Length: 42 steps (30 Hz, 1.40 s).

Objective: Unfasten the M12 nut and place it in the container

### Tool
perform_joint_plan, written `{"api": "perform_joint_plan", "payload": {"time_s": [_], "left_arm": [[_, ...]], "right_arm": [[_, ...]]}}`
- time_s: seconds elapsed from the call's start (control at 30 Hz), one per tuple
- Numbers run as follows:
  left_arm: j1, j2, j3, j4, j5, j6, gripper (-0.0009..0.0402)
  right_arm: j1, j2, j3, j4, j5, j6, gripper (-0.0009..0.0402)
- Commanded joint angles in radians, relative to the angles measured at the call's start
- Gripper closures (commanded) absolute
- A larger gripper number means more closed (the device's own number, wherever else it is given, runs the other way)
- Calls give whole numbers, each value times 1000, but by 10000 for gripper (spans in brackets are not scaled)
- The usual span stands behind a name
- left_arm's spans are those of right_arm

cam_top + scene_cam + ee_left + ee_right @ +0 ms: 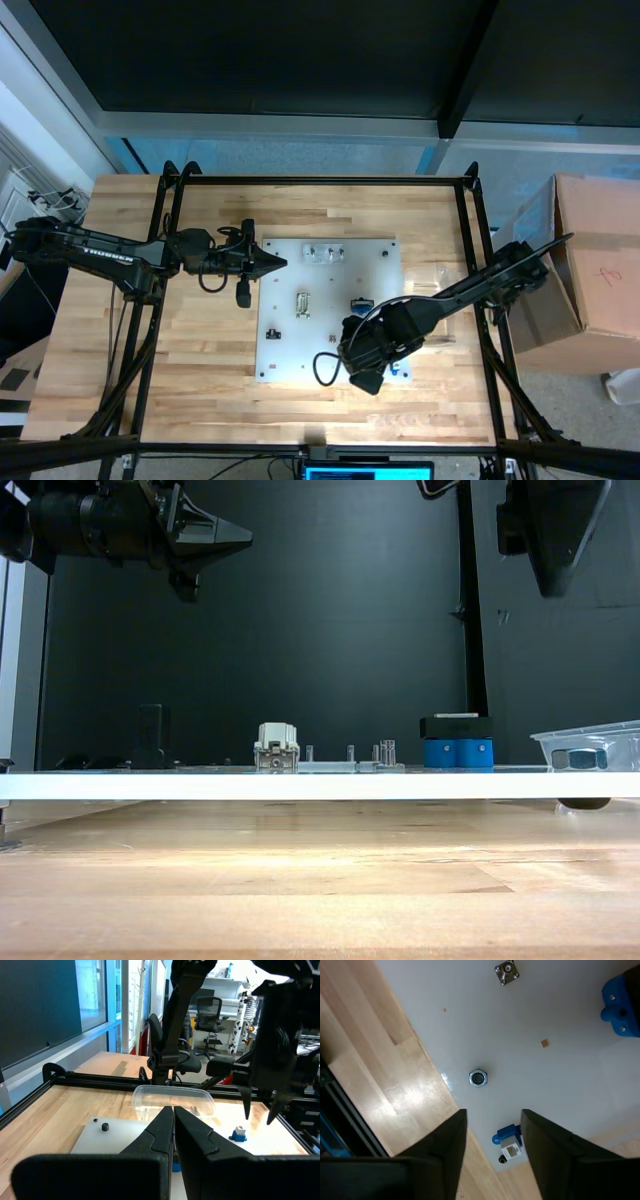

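Note:
The small silver M12 nut (478, 1078) sits on its stud on the white board (545, 1085), its dark centre showing. In the low view the nut (578, 759) stands low on the board in front of the clear container (600, 738). My right gripper (493, 1111) hangs well above the nut, open, with nothing between its fingers. From above, the right gripper (365, 375) hides the nut. The clear container (440, 290) lies just off the board's right edge, partly under the right arm. My left gripper (173, 1108) is shut on nothing, hovering high over the board's left edge (272, 263).
On the board stand a grey connector (276, 750), a blue block with a black top (457, 742) and small posts (322, 254). A black frame (320, 181) rings the table. A cardboard box (590, 270) stands off the right side.

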Motion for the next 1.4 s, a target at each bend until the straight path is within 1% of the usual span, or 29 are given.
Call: {"api": "perform_joint_plan", "payload": {"time_s": [0.03, 0.33, 0.53, 0.83, 1.17, 1.4], "left_arm": [[0, 0, 0, 0, 0, 0, 393], [0, 0, 0, 0, 0, 0, 393], [0, 0, 0, 0, 0, 0, 393], [0, 0, 0, 0, 0, 0, 393], [0, 0, 0, 0, 0, 0, 393], [0, 0, 0, 0, 0, 0, 393]], "right_arm": [[1, 14, -1, 12, 10, 0, 205], [4, 87, -1, 57, 10, 4, 146], [6, 139, -2, 69, -8, 4, 124], [8, 201, -5, 126, -19, -4, 136], [9, 203, -28, 145, -16, -4, 157], [9, 203, -64, 185, -16, -3, 183]]}}
